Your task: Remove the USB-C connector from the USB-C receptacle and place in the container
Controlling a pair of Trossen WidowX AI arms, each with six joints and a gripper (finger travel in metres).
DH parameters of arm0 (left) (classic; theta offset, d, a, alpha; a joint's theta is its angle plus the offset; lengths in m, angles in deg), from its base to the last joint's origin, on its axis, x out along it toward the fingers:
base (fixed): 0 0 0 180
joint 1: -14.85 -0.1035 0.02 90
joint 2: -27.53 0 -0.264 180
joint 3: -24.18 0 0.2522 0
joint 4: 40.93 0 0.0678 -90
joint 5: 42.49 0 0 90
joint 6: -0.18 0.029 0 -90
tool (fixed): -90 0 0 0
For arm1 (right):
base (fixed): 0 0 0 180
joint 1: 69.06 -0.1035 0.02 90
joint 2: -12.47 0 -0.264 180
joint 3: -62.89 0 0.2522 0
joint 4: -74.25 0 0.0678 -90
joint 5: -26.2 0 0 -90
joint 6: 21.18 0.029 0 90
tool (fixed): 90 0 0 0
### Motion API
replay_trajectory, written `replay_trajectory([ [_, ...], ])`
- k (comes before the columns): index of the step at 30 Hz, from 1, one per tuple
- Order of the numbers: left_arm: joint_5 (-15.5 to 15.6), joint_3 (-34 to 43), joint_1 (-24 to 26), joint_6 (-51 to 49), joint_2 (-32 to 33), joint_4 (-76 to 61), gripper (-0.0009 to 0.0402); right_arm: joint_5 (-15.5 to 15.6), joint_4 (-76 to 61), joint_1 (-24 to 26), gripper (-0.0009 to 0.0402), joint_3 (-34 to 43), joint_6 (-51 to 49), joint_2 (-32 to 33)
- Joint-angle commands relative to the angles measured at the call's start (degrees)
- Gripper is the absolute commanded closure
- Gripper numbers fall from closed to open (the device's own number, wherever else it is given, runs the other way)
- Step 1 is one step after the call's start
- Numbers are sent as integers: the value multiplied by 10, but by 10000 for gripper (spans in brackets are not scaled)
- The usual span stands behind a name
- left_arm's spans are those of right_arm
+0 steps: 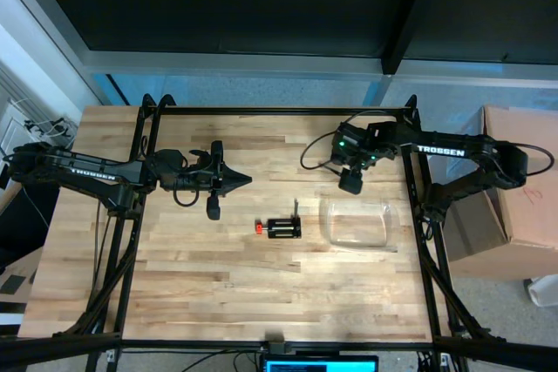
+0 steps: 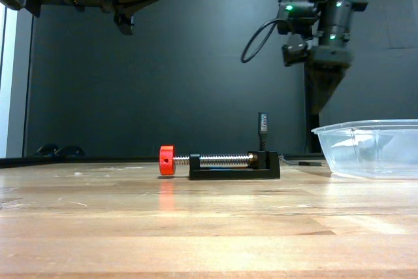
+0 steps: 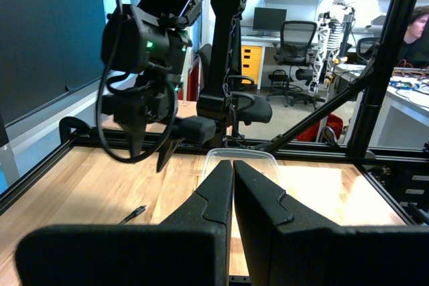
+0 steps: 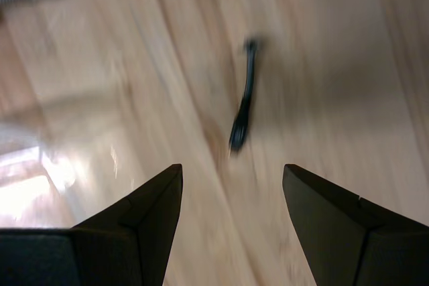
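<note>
USB-C connector [image 2: 262, 124] stands upright, fully seated in its receptacle [image 2: 264, 154] on the small vise [image 2: 222, 164]. Right gripper [image 4: 231, 169] hangs spread and empty, probably lining up; left gripper [image 3: 232, 165] hovers closed, empty, well aside; container [image 2: 366, 151] sits ready alongside

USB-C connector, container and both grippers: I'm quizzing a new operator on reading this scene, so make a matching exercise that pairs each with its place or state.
Things
1. USB-C connector
2. left gripper
3. right gripper
4. container

Places and states
A. open, held high at the right
B. clear plastic, resting to the right of the fixture
C. standing upright in its seat on the fixture, held by neither gripper
D. shut, held high at the left

Pairs: 1-C, 2-D, 3-A, 4-B
</note>
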Motion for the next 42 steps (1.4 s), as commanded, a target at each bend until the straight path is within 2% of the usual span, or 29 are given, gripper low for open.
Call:
replay_trajectory([
  [1, 0, 0, 0, 0, 0, 0, 393, 0, 12, 3, 189, 17, -8, 47],
  [10, 0, 0, 0, 0, 0, 0, 393, 3, 62, 38, 167, 40, -33, 156],
  [19, 0, 0, 0, 0, 0, 0, 393, 25, 110, 59, 143, 63, -56, 224],
  [21, 0, 0, 0, 0, 0, 0, 393, 35, 118, 59, 143, 63, -57, 237],
  [28, 0, 0, 0, 0, 0, 1, 393, 35, 140, 59, 161, 63, -60, 268],
  [33, 0, 0, 0, 0, 0, 0, 393, 35, 143, 59, 212, 63, -57, 269],
  [42, 0, 0, 0, 0, 0, 0, 393, 36, 137, 59, 388, 63, -57, 269],
])
